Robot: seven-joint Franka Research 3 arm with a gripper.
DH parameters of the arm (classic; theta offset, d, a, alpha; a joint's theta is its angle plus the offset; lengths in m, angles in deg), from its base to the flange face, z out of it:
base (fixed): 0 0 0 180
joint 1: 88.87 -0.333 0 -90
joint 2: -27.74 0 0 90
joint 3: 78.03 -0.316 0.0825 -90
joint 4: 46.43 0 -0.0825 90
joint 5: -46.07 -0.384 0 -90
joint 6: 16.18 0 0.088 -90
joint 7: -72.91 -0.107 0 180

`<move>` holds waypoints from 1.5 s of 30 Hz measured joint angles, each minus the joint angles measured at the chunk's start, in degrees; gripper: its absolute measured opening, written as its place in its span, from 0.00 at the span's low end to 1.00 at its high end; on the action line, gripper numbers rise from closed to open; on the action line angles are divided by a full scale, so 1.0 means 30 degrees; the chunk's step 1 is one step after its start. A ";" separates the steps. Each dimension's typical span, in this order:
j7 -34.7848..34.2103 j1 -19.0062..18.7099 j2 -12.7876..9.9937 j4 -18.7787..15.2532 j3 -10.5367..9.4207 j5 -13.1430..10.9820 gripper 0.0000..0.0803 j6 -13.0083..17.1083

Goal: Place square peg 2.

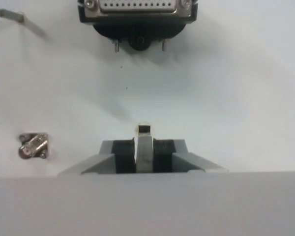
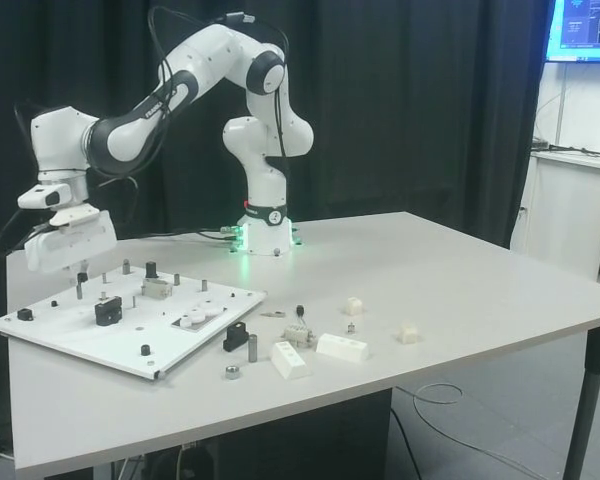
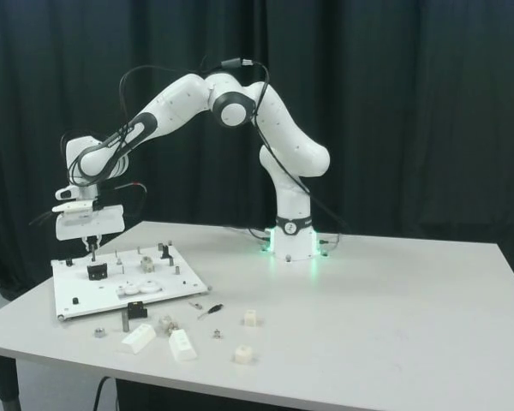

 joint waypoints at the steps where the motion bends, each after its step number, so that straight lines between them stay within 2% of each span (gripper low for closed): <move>1: -0.0035 -0.0008 0.0064 -0.0020 0.0000 0.0041 0.09 -0.0003; 8: -0.0203 -0.0074 0.0273 -0.0078 0.0000 0.0129 0.09 -0.0008; 45: -0.0692 -0.0371 0.0279 -0.0088 -0.0015 0.0094 0.09 0.0046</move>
